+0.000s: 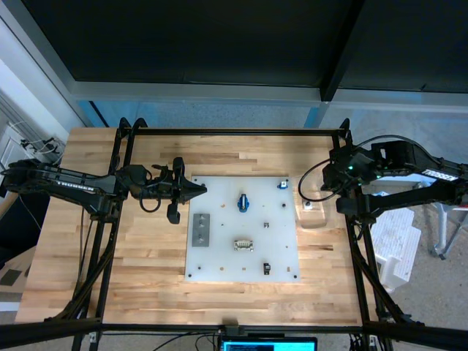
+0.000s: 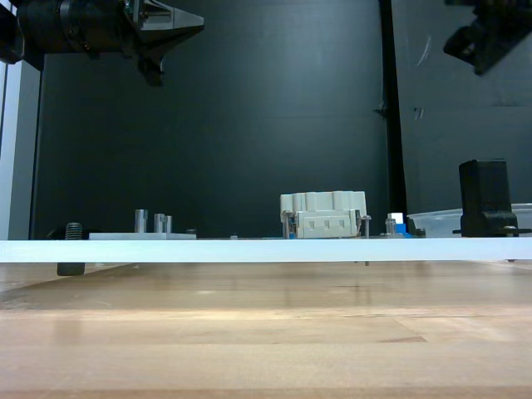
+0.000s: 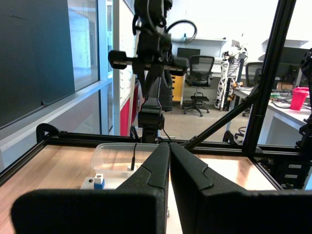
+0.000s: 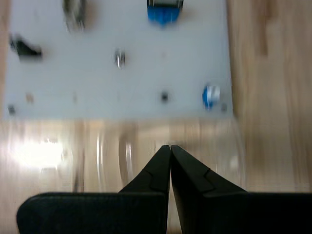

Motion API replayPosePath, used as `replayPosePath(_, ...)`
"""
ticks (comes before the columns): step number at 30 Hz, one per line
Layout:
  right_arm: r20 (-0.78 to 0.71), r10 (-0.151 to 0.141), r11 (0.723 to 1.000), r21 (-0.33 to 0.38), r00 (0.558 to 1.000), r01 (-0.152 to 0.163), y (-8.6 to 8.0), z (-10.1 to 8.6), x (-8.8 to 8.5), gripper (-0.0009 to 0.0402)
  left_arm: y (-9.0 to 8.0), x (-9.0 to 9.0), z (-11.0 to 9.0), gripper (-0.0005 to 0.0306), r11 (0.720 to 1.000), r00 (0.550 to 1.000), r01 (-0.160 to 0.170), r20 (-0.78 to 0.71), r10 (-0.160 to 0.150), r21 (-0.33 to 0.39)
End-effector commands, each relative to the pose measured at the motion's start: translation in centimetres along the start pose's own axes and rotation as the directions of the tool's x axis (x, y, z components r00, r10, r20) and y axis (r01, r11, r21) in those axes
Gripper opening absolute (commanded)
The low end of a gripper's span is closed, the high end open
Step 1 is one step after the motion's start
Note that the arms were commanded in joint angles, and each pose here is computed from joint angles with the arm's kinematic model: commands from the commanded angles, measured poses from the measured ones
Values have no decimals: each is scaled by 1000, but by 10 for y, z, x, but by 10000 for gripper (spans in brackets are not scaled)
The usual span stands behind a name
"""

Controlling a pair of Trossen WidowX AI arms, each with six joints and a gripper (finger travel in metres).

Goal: Pick the USB connector and install on taskboard

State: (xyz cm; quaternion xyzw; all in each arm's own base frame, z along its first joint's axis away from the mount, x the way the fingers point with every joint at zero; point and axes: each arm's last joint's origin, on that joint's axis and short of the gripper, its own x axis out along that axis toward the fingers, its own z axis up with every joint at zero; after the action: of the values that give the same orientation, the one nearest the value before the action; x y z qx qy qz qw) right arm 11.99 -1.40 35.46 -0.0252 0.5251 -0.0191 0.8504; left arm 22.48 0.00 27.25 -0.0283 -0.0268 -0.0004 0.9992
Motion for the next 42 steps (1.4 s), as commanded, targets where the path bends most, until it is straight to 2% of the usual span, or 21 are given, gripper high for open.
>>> replayPosePath(1, -100, 8, 1000, -20, 995, -10, -1, -3, 5, 0, 0, 0, 0, 0, 1000, 1000, 0, 0, 0, 0)
replayPosePath(7, -167, 11, 998, -66, 986, -22, -3, 3, 15, 0, 0, 0, 0, 0, 1000, 1000, 0, 1, 0, 0)
replayPosePath(11, -251, -35, 995, -99, 967, 10, -8, 6, 26, 6, 0, 0, 0, 0, 1000, 1000, 0, 0, 0, 0)
replayPosePath(15, -292, -54, 993, -116, 955, 20, -12, 11, 43, 31, 0, 0, 0, 0, 1000, 1000, 0, 0, 0, 0)
replayPosePath(24, -346, -44, 993, -114, 937, 4, -11, 3, 87, 112, 0, 0, 0, 0, 1000, 1000, 0, 0, 0, 0)
replayPosePath(31, -349, -43, 991, -134, 936, -5, -11, 3, 111, 172, 0, 0, 0, 0, 1000, 1000, 0, 0, 0, 0)
replayPosePath(35, -340, -44, 990, -143, 939, -6, -12, 3, 125, 179, 0, 0, 0, 0, 1000, 1000, 0, 1, 0, 0)
replayPosePath(42, -339, -43, 987, -158, 940, -11, -10, -7, 145, 169, 0, 0, 0, 0, 1000, 1000, 0, 0, 0, 0)
